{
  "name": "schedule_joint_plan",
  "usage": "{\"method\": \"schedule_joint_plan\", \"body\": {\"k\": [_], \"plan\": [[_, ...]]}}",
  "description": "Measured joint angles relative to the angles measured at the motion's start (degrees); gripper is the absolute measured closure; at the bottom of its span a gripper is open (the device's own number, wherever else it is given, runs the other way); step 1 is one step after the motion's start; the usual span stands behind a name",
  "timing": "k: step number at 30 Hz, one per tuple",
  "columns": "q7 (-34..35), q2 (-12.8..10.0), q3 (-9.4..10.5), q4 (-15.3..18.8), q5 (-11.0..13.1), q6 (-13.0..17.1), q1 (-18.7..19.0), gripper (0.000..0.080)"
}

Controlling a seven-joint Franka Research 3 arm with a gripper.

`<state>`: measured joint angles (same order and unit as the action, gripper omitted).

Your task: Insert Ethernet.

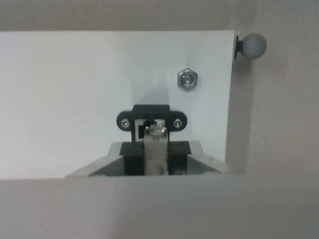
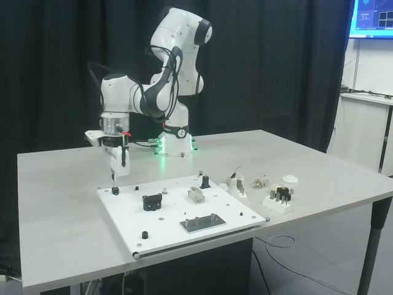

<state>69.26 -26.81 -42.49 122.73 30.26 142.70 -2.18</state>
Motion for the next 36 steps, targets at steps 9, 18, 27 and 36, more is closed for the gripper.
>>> {"method": "schedule_joint_plan", "body": {"k": [9,18,27,36], "plan": [[0.0,-0.07,0.03,0.02,0.96,0.11,-0.02,0.0708],[0.0,-0.09,0.03,0.02,1.02,0.24,-0.05,0.0708],[0.0,-0.13,0.04,0.02,1.02,0.41,-0.04,0.0708],[0.0,-0.18,0.1,0.02,1.04,0.69,-0.04,0.0708]]}}
